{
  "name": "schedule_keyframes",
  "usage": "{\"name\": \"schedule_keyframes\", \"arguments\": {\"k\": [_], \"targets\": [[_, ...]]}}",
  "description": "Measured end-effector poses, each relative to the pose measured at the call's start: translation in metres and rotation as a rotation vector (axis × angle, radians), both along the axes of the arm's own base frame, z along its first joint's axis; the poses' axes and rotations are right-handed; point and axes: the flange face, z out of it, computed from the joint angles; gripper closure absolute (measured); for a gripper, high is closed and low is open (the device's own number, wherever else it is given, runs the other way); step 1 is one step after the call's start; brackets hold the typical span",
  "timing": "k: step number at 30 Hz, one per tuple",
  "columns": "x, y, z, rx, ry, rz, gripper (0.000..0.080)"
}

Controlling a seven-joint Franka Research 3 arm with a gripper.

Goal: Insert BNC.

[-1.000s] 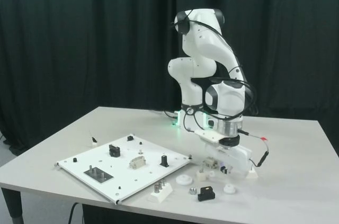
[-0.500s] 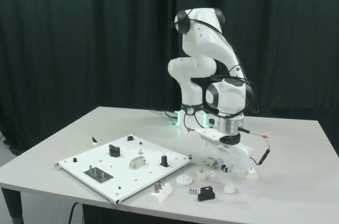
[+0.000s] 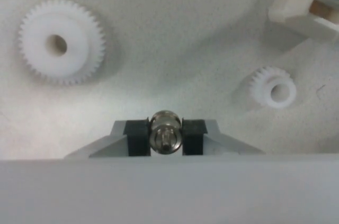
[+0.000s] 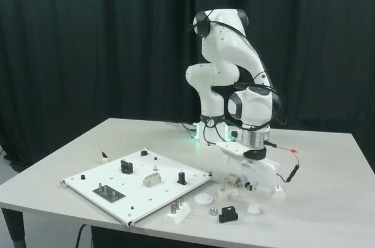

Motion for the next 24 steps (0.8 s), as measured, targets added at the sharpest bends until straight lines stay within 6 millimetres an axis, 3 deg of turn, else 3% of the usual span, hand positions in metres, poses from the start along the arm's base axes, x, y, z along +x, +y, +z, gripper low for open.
{"name": "schedule_keyframes", "arguments": {"k": [13, 24], "targets": [[0.001, -0.003, 0.008, -0.018, -0.003, 0.010, 0.0676], [0.002, -0.020, 0.027, -0.072, 0.013, 0.006, 0.0676]]}}
